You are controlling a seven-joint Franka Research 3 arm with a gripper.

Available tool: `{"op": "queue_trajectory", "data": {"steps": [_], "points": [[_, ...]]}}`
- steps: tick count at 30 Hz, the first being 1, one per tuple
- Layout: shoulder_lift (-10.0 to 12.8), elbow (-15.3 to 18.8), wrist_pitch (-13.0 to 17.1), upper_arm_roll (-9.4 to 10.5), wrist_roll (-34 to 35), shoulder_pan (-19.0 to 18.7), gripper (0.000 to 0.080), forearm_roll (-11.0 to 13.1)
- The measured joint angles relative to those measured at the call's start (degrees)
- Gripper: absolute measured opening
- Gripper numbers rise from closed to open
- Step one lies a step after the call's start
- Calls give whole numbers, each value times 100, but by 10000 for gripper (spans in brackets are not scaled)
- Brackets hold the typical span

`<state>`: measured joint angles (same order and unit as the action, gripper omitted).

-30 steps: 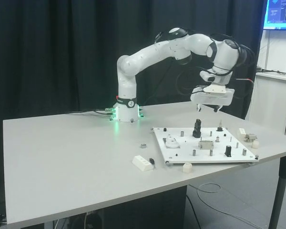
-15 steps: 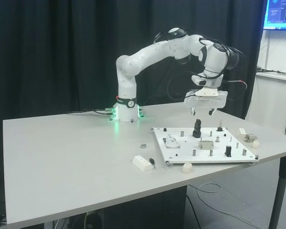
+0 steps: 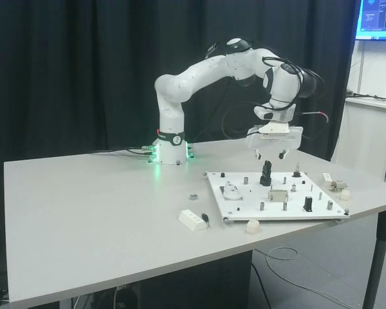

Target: Remove D-SUB.

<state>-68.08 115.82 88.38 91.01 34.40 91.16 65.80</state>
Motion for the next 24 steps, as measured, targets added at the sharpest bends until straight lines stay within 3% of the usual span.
{"op": "queue_trajectory", "data": {"steps": [9,24], "points": [[-91,310,343,50,7,-271,800,158],[-91,564,893,327,16,-404,800,367]]}}
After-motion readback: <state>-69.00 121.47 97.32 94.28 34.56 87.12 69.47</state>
